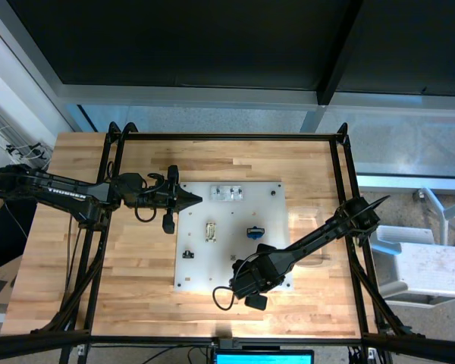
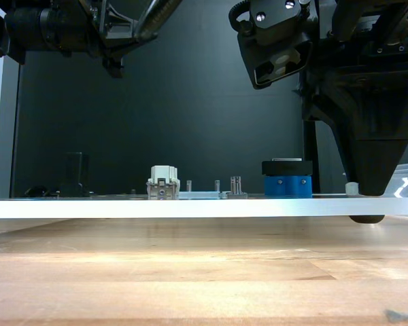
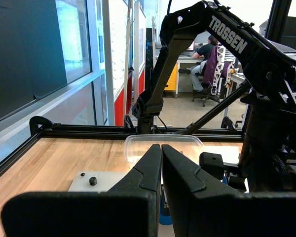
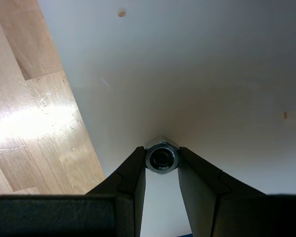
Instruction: Unfasten the M12 fastener and place in the container
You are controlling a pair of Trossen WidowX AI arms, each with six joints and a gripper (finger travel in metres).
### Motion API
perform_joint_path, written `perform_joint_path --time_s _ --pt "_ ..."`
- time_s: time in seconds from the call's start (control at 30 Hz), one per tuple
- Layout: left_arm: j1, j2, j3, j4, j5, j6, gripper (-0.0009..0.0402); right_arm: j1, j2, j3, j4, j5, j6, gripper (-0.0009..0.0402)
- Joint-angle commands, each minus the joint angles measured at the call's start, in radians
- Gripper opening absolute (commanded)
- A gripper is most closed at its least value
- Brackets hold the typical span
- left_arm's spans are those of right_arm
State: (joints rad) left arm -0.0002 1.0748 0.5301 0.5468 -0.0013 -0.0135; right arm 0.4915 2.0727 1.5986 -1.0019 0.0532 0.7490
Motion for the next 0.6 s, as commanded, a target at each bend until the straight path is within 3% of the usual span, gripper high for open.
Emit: perform_joint_path --time_s 0.03,0.2,0.37,0.5,0.6 --pt "0.000 0.000 0.000 0.000 0.000 0.000 0.0000 -0.001 -0.001 0.001 0.017 0.006 -0.004 0.0003" --pt "0.000 0.000 0.000 0.000 0.000 0.000 0.0000 -0.001 -0.001 0.000 0.014 0.002 -0.069 0.0012" --pt "0.000 0.000 0.000 0.000 0.000 0.000 0.0000 -0.001 -0.001 0.002 0.013 -0.003 -0.246 0.0012" --pt "0.000 0.000 0.000 0.000 0.000 0.000 0.0000 -0.001 -0.001 0.002 0.008 -0.003 -0.475 0.0012" --pt "0.000 0.000 0.000 0.000 0.000 0.000 0.0000 -0.001 -0.001 0.002 -0.002 -0.002 -0.712 0.0012"
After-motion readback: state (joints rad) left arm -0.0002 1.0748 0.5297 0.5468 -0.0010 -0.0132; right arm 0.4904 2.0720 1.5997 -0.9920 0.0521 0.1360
